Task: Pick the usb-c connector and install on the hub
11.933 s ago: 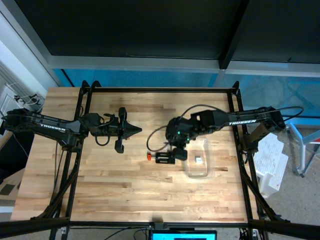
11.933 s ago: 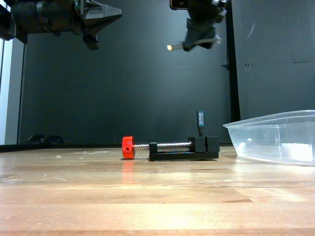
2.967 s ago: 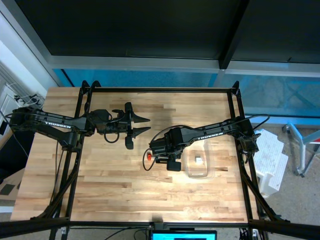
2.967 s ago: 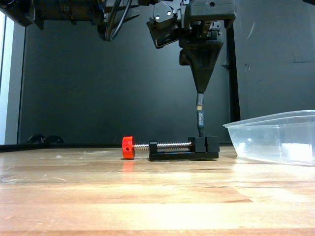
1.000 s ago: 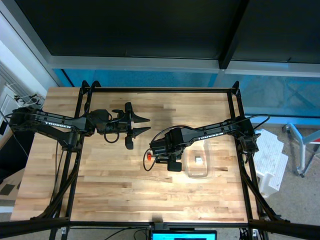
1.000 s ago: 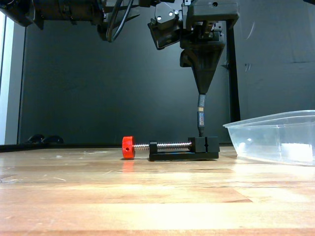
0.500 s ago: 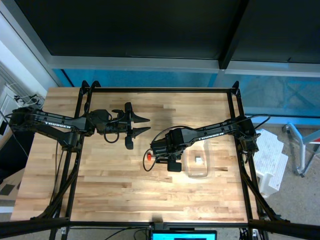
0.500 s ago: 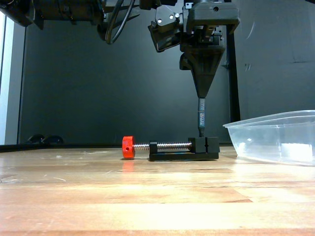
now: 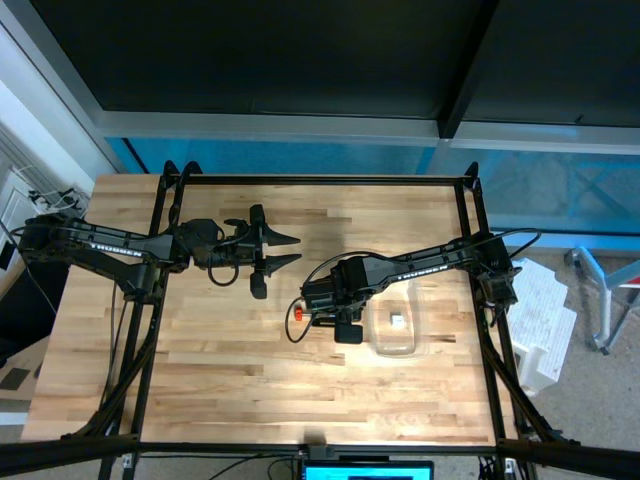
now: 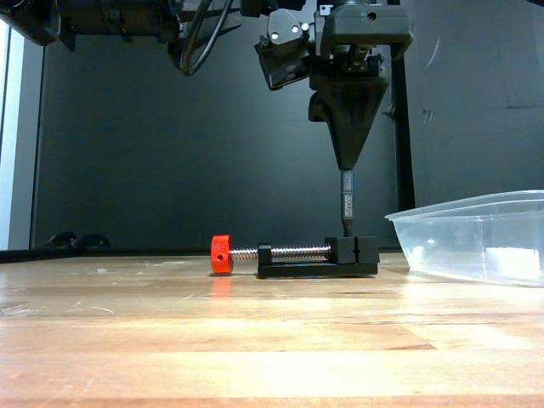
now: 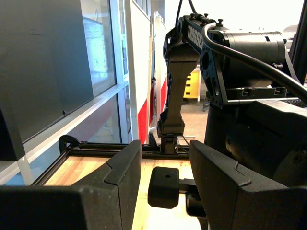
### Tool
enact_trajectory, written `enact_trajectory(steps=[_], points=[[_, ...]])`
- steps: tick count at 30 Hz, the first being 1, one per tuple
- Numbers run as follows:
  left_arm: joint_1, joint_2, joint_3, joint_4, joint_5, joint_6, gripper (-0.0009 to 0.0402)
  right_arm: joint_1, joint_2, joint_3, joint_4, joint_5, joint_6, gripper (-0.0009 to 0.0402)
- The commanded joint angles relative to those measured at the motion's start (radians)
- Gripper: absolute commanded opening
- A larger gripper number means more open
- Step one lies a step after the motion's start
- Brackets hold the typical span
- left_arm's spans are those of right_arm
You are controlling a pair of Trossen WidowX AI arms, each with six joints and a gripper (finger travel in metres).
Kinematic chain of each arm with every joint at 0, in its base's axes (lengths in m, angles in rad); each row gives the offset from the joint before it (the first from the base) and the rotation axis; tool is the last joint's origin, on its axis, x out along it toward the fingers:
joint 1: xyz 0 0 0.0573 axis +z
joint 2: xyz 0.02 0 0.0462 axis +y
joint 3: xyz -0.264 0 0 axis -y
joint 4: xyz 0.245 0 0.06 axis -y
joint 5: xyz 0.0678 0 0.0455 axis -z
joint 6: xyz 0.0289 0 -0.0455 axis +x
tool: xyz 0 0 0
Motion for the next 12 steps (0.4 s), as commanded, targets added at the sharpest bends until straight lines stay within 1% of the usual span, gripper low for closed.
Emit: enact_trajectory(steps=[1,2,7,9,12], points=[[0.000,0.000,0.000,0.000,0.000,0.000,0.0136,0.005,-0.028,0.004,-0.005,0.001,0.002,0.0144],[0.000,0.000,0.000,0.000,0.000,0.000,0.0136,0.008,-0.038,0.004,-0.007,0.005,0.008,0.0155],[0.000,0.000,0.000,0.000,0.000,0.000,0.0136,0.027,-0.096,0.003,-0.029,0.005,0.029,0.0205],[0.000,0.000,0.000,0.001,0.000,0.000,0.0136,0.034,-0.119,0.003,-0.051,0.005,0.031,0.0216],[0.000,0.000,0.000,0.000,0.000,0.000,0.0136,0.038,-0.151,0.003,-0.078,0.010,0.032,0.0222]])
